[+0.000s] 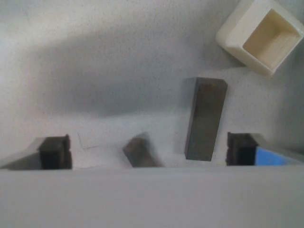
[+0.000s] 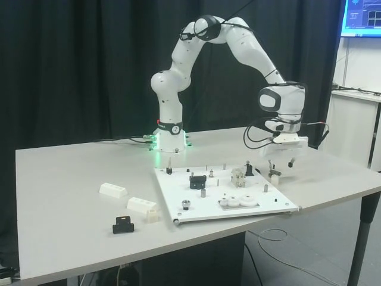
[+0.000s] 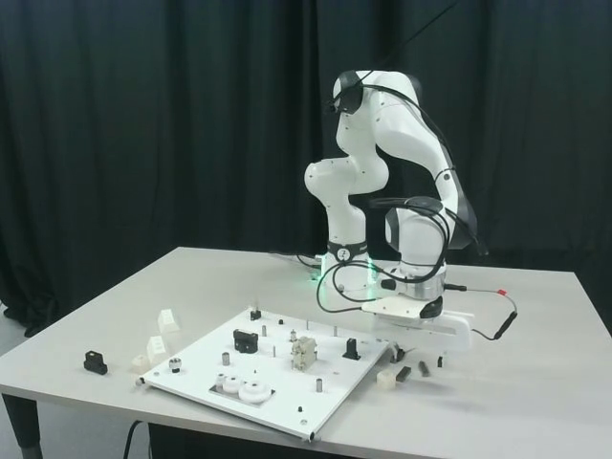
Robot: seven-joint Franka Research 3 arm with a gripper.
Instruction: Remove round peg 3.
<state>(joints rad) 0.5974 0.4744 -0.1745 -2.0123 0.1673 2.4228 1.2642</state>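
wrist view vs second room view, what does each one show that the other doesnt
Only the wrist view shows, close up, the hollow of the white square cup and the short dark piece between the gripper's open jaws.

Only the second room view shows the white arm, the white board with its white gears, and the black part at the table's far end.

Both show the grey table and the dark block lying beside the cup.
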